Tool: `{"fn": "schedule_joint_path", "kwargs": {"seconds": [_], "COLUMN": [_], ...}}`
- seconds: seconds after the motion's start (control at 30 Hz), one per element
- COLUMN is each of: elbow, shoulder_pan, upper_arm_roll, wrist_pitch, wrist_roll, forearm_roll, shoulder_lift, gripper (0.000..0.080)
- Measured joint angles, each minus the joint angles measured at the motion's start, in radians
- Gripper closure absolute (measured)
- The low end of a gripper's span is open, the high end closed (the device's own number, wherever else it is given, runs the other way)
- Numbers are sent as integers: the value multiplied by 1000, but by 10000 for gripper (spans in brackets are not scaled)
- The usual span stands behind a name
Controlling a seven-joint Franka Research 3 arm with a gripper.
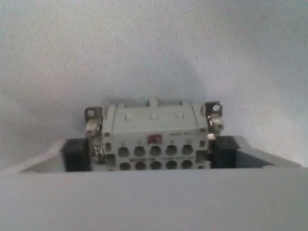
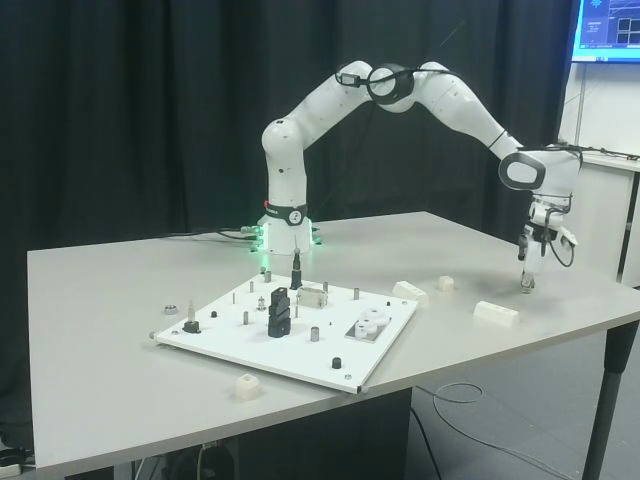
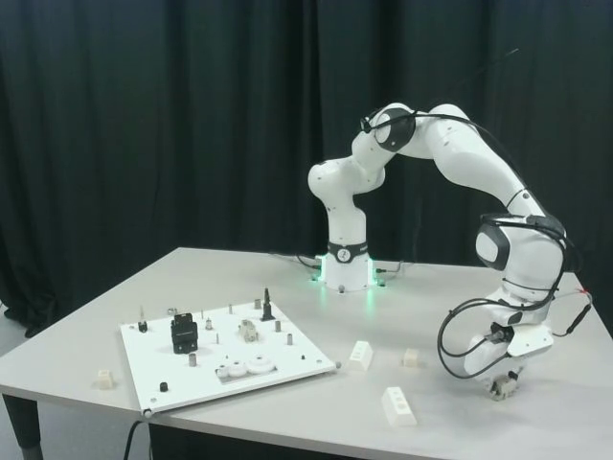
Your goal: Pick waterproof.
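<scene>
The waterproof connector (image 1: 153, 126) is a grey-white block with two rows of round pin holes and metal screws at its ends. It sits between the black finger pads (image 1: 77, 154) of my gripper (image 1: 151, 154), which is shut on it. In the room views the gripper (image 2: 527, 283) (image 3: 500, 386) is at the far right of the grey table (image 2: 100, 330), pointing down. The connector (image 3: 502, 387) is at or just above the table top; whether it touches the table I cannot tell.
A white board (image 2: 385, 335) (image 3: 292, 369) with small black and grey parts lies near the table's front. Loose white blocks (image 2: 497, 313) (image 2: 410, 291) (image 2: 445, 283) lie between board and gripper. Another block (image 2: 247, 386) sits by the board's front. The table's right edge is close to the gripper.
</scene>
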Motion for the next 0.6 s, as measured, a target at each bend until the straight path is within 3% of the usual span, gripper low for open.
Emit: {"fn": "schedule_joint_path", "kwargs": {"seconds": [0.03, 0.6], "elbow": [3, 26], "shoulder_pan": [0, -1], "upper_arm_roll": [0, -8], "wrist_pitch": [-5, -35], "wrist_roll": [0, -5], "forearm_roll": [0, 0], "shoulder_lift": [0, 0], "gripper": [277, 288]}}
